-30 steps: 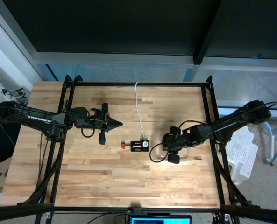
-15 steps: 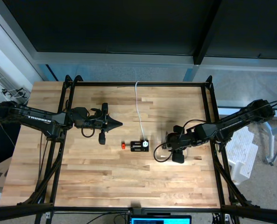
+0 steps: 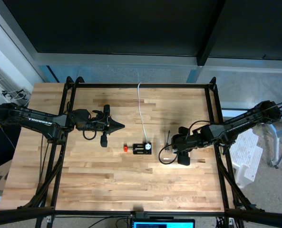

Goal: Remove the power plug from the receptacle and place in the container

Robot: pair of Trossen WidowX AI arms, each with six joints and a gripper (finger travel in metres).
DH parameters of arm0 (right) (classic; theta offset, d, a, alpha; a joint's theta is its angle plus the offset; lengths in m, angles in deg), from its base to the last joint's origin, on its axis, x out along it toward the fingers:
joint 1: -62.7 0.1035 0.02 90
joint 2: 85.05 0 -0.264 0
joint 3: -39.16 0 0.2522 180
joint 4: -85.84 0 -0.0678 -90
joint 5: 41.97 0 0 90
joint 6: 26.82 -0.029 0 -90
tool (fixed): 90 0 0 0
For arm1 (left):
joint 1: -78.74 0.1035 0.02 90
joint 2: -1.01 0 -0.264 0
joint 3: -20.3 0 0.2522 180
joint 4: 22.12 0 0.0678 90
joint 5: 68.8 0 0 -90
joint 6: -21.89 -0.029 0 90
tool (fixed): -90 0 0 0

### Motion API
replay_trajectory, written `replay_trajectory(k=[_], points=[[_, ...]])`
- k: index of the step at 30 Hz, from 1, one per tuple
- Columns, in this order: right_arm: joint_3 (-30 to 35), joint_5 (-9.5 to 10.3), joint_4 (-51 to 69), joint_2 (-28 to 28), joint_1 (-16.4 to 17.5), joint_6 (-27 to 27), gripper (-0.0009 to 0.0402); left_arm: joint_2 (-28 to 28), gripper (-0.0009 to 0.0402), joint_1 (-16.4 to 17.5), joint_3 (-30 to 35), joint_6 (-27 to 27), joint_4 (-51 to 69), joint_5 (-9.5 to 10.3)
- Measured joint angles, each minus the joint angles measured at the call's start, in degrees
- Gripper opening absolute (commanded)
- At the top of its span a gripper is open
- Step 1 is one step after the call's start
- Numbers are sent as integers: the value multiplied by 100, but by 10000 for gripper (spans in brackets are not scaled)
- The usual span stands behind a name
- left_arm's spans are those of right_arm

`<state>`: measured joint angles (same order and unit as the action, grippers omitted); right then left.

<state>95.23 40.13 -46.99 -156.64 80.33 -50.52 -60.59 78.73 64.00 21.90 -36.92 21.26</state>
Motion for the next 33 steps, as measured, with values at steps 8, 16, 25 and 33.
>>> replay_trajectory(k=[8,16,25,33], points=[[302,70,15,212,-70,282,184,2,0,0,2,0,0,-2],[970,-304,-26,382,-612,1274,127,0,0,0,2,0,0,0],[892,-153,-1200,721,-1121,2026,34,2,0,0,2,0,0,0],[422,382,-2990,879,-1414,2127,-2,0,0,0,2,0,2,0]])
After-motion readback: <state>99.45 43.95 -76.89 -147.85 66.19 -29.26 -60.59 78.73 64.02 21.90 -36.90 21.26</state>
